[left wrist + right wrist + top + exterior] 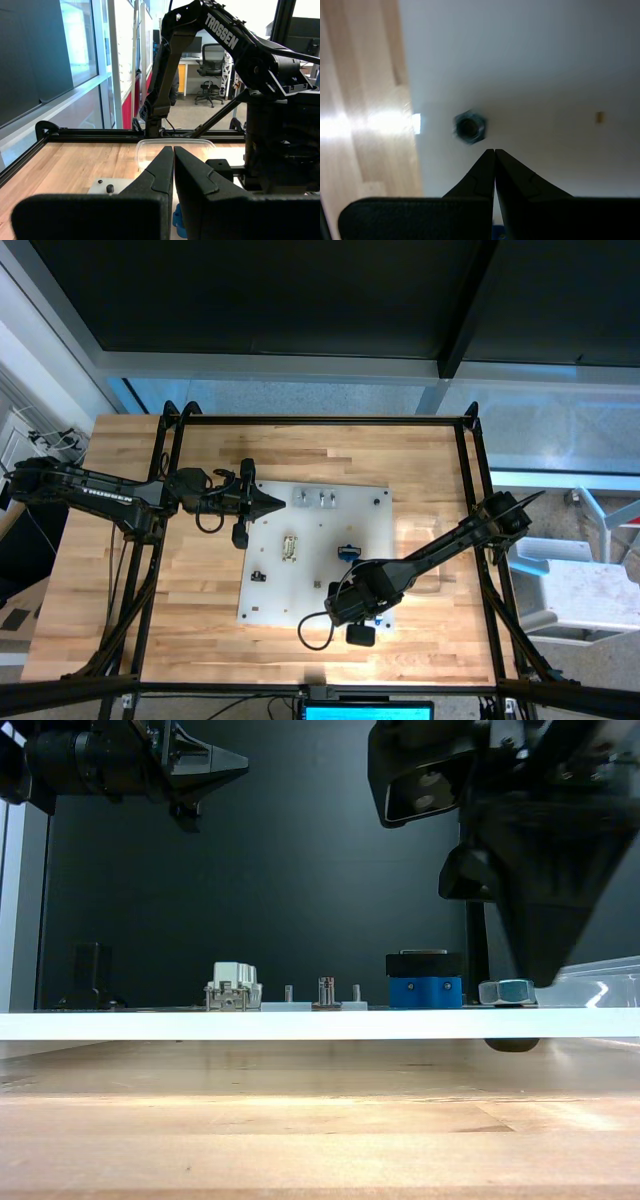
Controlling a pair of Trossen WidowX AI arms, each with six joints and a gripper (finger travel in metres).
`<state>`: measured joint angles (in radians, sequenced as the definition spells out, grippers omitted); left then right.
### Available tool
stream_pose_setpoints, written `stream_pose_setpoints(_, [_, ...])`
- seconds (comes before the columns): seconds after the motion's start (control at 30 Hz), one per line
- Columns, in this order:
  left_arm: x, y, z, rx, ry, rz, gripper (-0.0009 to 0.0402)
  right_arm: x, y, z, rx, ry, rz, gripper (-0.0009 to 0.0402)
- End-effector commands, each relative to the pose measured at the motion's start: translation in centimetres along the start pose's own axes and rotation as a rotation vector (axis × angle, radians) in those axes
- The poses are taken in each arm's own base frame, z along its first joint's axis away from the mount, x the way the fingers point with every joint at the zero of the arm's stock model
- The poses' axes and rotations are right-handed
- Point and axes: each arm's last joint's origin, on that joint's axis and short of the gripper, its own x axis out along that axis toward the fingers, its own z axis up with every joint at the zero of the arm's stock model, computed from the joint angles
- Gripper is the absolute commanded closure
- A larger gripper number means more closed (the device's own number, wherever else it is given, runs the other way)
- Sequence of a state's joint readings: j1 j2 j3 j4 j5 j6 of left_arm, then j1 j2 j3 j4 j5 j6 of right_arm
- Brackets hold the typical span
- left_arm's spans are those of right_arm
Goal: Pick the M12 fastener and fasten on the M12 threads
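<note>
from above, the wooden surface [110,580] carries a white board [285,590]. the left tool [283,505] hangs over the board's far left corner. the right tool [362,616] points straight down over the board's near edge, close to its near right corner, and hides what lies beneath it. level with the surface, the m12 fastener [507,991] sits low at board height, nearer the board's right edge than the blue block [425,990]. the right tool's narrow tip is just above its rim; touching or not, i cannot tell. the left wrist view shows the left tool's fingers pressed together and empty, a clear tray [200,144] beyond them. the right wrist view shows the right tool's fingers pinched together on nothing, tips just beside the fastener. the dark m12 threads [468,128] fill its hole, so it is on its stud.
</note>
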<state>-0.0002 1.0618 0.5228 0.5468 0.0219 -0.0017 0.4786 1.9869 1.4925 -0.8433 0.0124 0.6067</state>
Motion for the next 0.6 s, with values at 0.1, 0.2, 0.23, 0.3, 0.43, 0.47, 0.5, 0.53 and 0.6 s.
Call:
stream_pose_setpoints(0.1, [0.01, 0.01, 0.00, 0.000, 0.000, 0.000, 0.0393, 0.01, 0.00, 0.03, 0.024, -0.012, -0.018, 0.0393])
stream_pose_setpoints(0.2, [0.01, 0.00, 0.00, 0.000, 0.000, 0.000, 0.0393, 0.02, 0.03, 0.04, 0.039, -0.017, -0.020, 0.0393])
stream_pose_setpoints(0.23, [0.01, 0.01, 0.00, 0.000, 0.000, 0.000, 0.0393, 0.02, 0.03, 0.06, 0.039, -0.020, -0.020, 0.0393])
stream_pose_setpoints(0.3, [0.01, 0.00, 0.00, 0.000, 0.000, 0.000, 0.0393, 0.01, 0.03, 0.11, 0.039, -0.032, -0.030, 0.0393])
stream_pose_setpoints(0.43, [0.01, 0.00, 0.00, 0.000, 0.000, 0.000, 0.0393, 0.01, 0.12, 0.28, 0.039, -0.052, -0.022, 0.0393])
stream_pose_setpoints(0.47, [0.01, 0.01, 0.00, 0.000, 0.000, 0.000, 0.0393, 0.01, 0.14, 0.29, 0.038, -0.053, -0.021, 0.0393])
stream_pose_setpoints(0.5, [0.01, 0.01, 0.00, 0.000, 0.000, 0.000, 0.0393, 0.01, 0.13, 0.30, 0.036, -0.053, -0.021, 0.0393])
stream_pose_setpoints(0.53, [0.01, 0.00, 0.00, 0.000, 0.000, 0.000, 0.0393, 0.01, 0.13, 0.31, 0.035, -0.054, -0.021, 0.0393])
stream_pose_setpoints(0.6, [0.01, 0.01, 0.00, 0.000, 0.000, 0.000, 0.0393, 0.02, 0.13, 0.30, 0.033, -0.054, -0.021, 0.0393])
